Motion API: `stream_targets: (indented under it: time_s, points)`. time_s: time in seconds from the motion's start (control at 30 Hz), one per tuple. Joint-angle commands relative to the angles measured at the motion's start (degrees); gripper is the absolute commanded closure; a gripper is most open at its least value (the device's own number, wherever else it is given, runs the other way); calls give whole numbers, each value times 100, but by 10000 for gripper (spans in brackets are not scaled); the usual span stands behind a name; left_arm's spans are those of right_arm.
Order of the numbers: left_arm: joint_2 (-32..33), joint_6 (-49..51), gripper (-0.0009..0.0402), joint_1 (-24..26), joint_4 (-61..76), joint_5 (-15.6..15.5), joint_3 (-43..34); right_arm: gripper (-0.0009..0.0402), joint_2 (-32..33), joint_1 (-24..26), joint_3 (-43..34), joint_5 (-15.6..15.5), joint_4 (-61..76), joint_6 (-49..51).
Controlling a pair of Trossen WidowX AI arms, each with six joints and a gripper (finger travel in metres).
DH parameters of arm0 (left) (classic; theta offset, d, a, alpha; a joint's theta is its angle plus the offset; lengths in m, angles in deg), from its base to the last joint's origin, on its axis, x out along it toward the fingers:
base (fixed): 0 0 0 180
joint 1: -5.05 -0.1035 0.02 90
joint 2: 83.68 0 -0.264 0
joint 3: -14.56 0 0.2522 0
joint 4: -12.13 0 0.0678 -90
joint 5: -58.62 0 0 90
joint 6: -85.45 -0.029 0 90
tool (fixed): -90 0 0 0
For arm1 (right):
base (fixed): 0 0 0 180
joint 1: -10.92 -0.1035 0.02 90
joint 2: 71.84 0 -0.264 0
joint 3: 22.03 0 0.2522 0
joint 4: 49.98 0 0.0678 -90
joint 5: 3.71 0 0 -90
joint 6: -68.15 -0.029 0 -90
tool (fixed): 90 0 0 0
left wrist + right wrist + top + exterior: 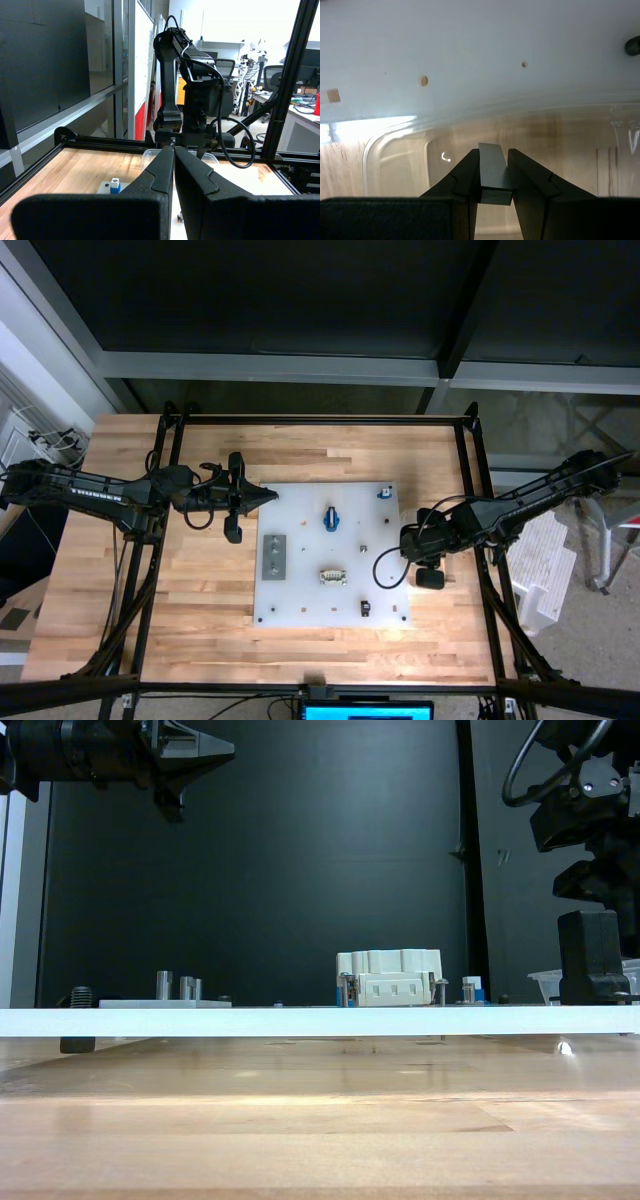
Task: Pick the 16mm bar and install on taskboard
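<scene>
Right gripper [493,153] is clamped on the bar [495,172]. The dark, flat-sided piece sits squarely between the two fingers [465,175], with its end poking a little past their tips. From the wrist camera, the gripper points down into a clear tray [395,150] that lies just beside the right edge of the white board [300,610]. The high view agrees, placing the gripper off the board, over the wooden table [130,580]. In the low view it hangs low, with its fingers down at about the level of the board's top. Whether the bar is clear of the tray floor cannot be told.

Left gripper [173,148] has its fingers pressed together with nothing between them. It sits well above the table, over the far-left edge of the board, pointing across toward the right arm.

On the board are a grey block with short metal pegs [274,558], a white connector [390,978] and a blue piece [332,518].

Progress: the grasp looks made, so the pick is probably done or nearly so. Left to do are the lift out of the tray, the carry over the board, and the seating. Which seat takes the bar cannot be told from these views. No part of the bar is in the board yet.
</scene>
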Motion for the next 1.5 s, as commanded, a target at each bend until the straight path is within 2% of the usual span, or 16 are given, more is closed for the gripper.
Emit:
stream_targets:
  time_s: [0.03,0.53,0.73,0.93,1.3,1.5]
  points:
    - [0,0,392,0,0,0,-2,384,68,-31,-44,4,7,9]
    - [0,-2,393,-2,-2,0,-2,383,166,-98,-79,24,153,15]
    - [0,0,392,-2,-2,0,-2,361,33,-125,-70,153,490,7]
    - [0,0,393,0,0,0,-2,340,11,-136,-70,153,581,4]
    - [0,-2,393,0,0,0,-2,331,-26,-140,-70,151,632,11]
    - [0,-2,393,0,0,0,-2,272,-55,-140,-70,153,699,4]
